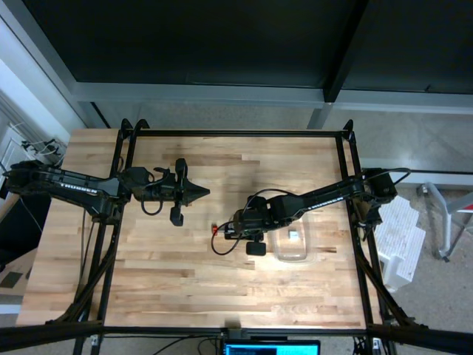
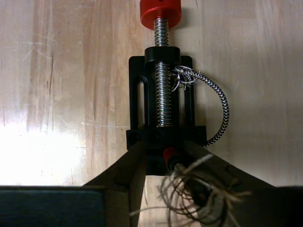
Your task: Remove the RCA connector from the receptacle and place in the container
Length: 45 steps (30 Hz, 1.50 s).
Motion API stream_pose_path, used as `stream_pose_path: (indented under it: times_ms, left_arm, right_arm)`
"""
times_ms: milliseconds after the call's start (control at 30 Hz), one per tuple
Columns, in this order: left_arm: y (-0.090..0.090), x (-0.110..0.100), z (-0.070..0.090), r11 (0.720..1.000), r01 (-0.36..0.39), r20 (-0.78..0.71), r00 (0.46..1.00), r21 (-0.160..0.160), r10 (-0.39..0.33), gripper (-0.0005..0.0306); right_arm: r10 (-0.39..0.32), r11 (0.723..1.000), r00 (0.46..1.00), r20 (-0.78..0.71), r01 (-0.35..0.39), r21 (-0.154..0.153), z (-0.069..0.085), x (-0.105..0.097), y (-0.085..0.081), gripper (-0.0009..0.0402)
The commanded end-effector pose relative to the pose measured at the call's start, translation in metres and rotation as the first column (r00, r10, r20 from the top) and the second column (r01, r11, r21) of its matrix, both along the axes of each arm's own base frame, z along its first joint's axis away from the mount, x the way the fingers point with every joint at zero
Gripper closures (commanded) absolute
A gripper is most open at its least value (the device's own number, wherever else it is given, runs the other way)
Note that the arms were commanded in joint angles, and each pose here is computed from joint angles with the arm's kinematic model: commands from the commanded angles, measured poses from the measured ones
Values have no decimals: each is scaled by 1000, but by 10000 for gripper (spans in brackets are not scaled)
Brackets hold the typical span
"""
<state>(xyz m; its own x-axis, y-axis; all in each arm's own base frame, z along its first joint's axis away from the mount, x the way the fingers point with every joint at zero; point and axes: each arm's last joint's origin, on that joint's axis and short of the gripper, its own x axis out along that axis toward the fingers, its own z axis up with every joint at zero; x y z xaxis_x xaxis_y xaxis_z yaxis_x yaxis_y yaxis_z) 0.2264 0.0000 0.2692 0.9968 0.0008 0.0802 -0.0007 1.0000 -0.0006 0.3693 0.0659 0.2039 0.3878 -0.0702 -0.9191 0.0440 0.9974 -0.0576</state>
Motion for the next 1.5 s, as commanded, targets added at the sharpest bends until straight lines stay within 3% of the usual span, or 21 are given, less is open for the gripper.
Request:
stream_pose_path:
  times_ms: [33, 300, 1033, 1500]
  left_arm:
    - [0, 0, 0, 1000, 0, 0, 1000, 0, 0, 300]
    - [0, 0, 0, 1000, 0, -1, 1000, 0, 0, 300]
    - [0, 0, 0, 1000, 0, 0, 1000, 0, 0, 300]
    - [0, 0, 0, 1000, 0, -1, 1000, 0, 0, 300]
  right_arm:
    - [3, 1000, 1000, -3, -3, 1, 0, 0, 0, 321]
    - [11, 1000, 1000, 0, -11, -2, 1, 0, -1, 394]
    - [13, 1000, 1000, -5, -13, -5, 20, -1, -2, 393]
    - [18, 1000, 998, 62, -19, 8, 60, -21, -4, 393]
